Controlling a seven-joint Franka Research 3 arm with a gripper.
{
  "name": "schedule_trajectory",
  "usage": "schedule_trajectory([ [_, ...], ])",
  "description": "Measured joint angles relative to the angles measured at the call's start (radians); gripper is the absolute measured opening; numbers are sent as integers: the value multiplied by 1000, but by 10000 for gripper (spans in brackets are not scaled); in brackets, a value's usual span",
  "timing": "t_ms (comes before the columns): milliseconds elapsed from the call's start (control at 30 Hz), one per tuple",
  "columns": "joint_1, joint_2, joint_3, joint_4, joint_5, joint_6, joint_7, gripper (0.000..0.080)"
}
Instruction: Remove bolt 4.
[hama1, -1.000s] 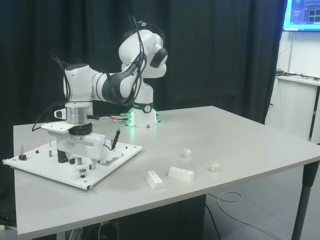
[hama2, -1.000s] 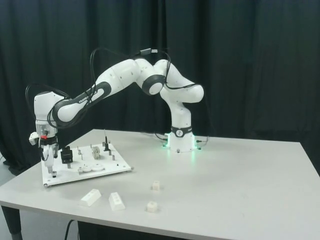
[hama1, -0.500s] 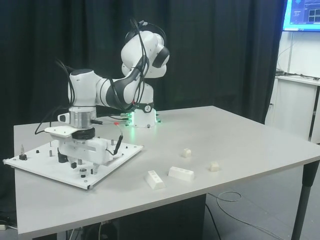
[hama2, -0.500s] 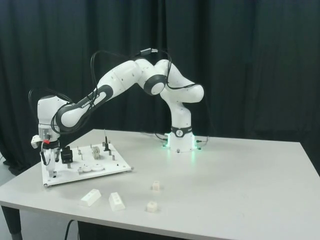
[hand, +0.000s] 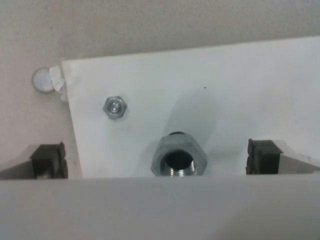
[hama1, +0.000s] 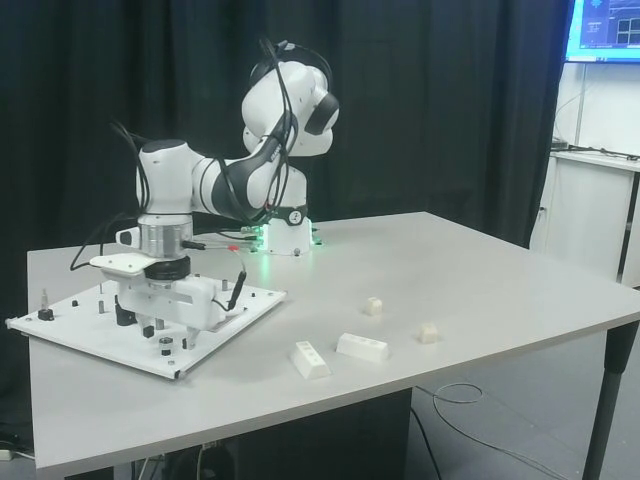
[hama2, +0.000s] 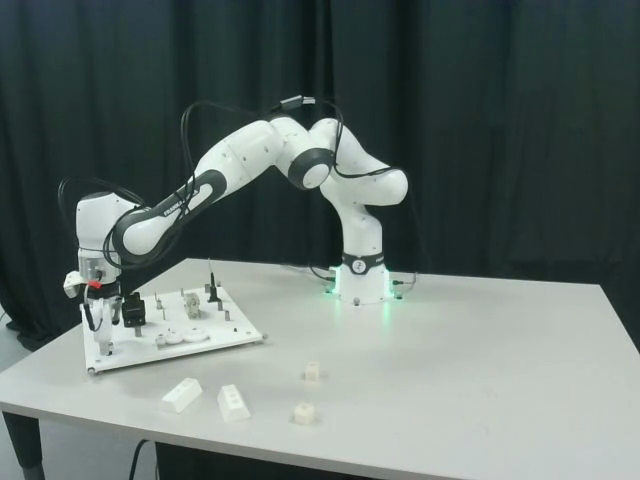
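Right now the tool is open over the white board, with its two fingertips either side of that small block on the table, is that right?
Not quite. The tool is open over the white board, but the wrist view shows its fingertips flanking a large hex nut on the board, not a block on the table.

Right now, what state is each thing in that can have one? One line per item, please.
gripper: open, empty, fingers either side of the large nut.
large nut: upright on the board, threaded bore open, nothing in it.
small bolt: seated in the board near its corner, untouched.
white board: flat on the grey table.
white blocks: loose on the table, away from the board.
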Motion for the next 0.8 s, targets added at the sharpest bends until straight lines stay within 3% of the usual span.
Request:
schedule_trajectory([
  [800, -1, -2, 0, -28, 0, 0, -53, 800],
])
